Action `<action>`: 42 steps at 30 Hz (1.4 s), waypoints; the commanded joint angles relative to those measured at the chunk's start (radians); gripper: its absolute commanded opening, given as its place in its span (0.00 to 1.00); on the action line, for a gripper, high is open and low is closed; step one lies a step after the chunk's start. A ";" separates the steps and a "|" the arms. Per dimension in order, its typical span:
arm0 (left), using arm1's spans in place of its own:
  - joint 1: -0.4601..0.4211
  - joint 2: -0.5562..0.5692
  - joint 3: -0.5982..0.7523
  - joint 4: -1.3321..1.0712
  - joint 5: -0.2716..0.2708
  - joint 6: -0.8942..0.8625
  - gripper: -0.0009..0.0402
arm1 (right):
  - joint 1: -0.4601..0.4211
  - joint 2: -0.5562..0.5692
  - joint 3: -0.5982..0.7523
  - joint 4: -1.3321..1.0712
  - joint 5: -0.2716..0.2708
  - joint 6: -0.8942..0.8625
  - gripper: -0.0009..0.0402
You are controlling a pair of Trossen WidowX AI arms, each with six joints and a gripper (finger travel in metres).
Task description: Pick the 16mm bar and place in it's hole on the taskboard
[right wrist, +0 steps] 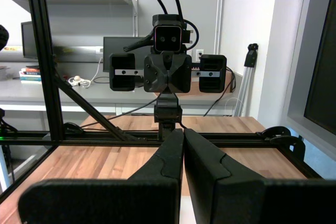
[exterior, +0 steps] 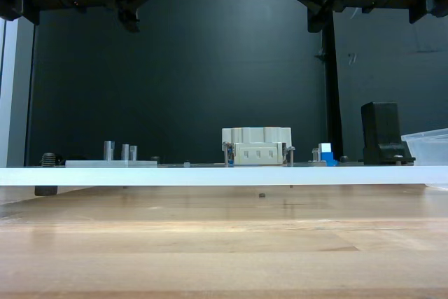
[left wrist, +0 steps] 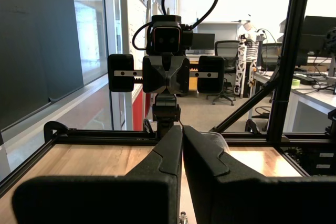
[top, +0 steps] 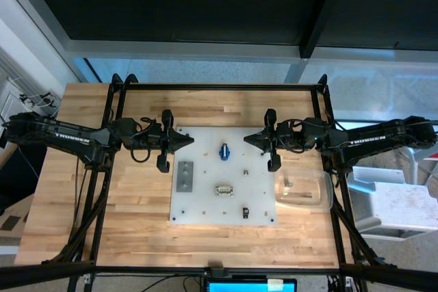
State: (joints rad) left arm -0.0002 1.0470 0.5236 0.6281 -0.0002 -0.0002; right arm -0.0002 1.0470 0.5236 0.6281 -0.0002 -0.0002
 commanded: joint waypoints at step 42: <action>0.000 0.000 -0.001 -0.003 0.000 0.000 0.02 | 0.059 0.021 0.520 -1.529 0.012 0.247 0.02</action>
State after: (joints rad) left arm -0.0002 1.0470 0.5232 0.6258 -0.0002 -0.0002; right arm 0.0547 1.0664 1.0317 -0.8608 0.0113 0.2352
